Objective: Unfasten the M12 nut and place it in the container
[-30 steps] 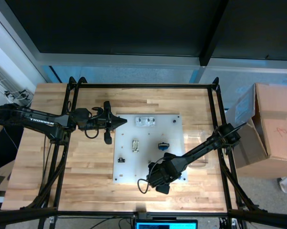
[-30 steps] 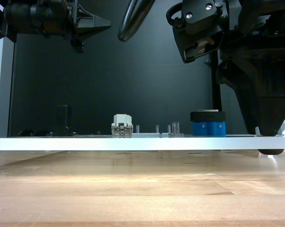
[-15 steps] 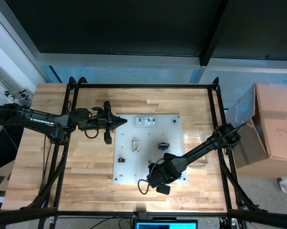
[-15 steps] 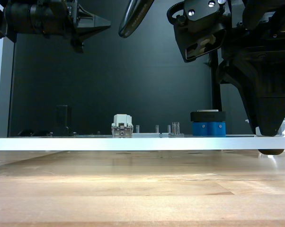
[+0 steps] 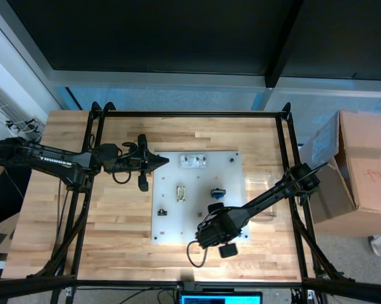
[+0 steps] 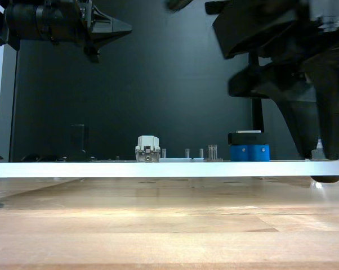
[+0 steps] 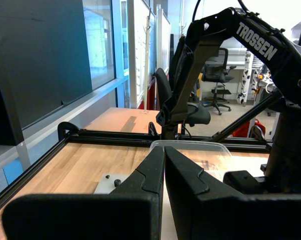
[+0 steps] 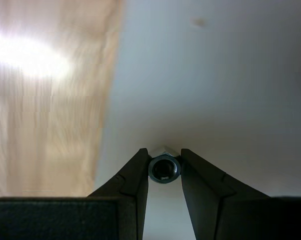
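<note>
The small silver nut [image 8: 164, 168] is clamped between the fingers of my right gripper [image 8: 164, 159], which is shut on it. It sits just over the white board [image 8: 230, 75], close to the board's edge. Its bore looks dark, and I cannot tell whether it is still on its stud. In the low view the right gripper [image 6: 327, 162] points down with its tip at board level. From above, the right gripper [image 5: 223, 237] hides the nut and stud. My left gripper [image 5: 162, 161] hangs high over the board's far left edge, shut on nothing. The clear container [image 5: 266, 193] lies right of the board.
On the white board [image 5: 171, 228] stand a white connector [image 6: 147, 149], a blue-and-black block [image 6: 249, 147] and small clear pegs [image 6: 212, 152]. A black frame [image 5: 190, 114] rings the wooden table. A cardboard box [image 5: 358, 171] stands beyond the table's right side.
The right wrist has rolled about the nut while the gripper stays shut on it at the same spot. In the low view the board's parts have shifted slightly right. The left arm is unmoved.
</note>
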You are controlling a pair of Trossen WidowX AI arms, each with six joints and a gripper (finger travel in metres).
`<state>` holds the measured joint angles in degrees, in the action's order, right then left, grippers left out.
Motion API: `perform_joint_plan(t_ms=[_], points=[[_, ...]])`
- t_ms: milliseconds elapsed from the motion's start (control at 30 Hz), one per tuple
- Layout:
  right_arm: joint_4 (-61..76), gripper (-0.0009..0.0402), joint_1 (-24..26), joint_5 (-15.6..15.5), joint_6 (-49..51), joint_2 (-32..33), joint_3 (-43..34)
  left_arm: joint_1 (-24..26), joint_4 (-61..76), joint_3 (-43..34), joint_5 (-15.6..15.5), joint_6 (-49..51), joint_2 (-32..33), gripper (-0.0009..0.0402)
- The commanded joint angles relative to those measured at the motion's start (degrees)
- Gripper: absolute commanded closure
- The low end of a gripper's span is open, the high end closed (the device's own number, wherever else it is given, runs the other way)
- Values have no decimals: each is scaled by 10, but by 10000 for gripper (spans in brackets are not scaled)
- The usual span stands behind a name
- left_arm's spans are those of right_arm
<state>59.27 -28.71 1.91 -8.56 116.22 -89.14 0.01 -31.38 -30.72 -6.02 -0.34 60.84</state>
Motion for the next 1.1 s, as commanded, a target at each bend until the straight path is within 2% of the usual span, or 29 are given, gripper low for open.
perform_joint_plan(t_ms=[33, 167, 333, 467, 600, 900, 1000, 1100], points=[[-7, 384, 0, 0, 131, -6, -2, 0, 0, 0, 0, 0, 0, 393], [-11, 384, 2, 0, 273, -6, -2, 0, 0, 0, 0, 0, 0, 393], [-26, 384, 2, 0, 394, -6, -2, 0, 0, 0, 0, 0, 0, 393], [-26, 384, 2, 0, 451, -4, -1, 0, 0, 0, 0, 0, 0, 393], [-25, 384, 2, 0, 465, -5, 0, 0, 0, 0, 0, 0, 0, 393], [-11, 385, 0, -1, 459, -38, 0, 0, 0, 0, 0, 0, 0, 393], [-9, 393, -1, -17, 365, -52, 0, 0, 0, 0, 0, 0, 0, 393], [-7, 392, -1, -51, 185, -59, 0, 0, 0, 0, 0, 0, 0, 393]])
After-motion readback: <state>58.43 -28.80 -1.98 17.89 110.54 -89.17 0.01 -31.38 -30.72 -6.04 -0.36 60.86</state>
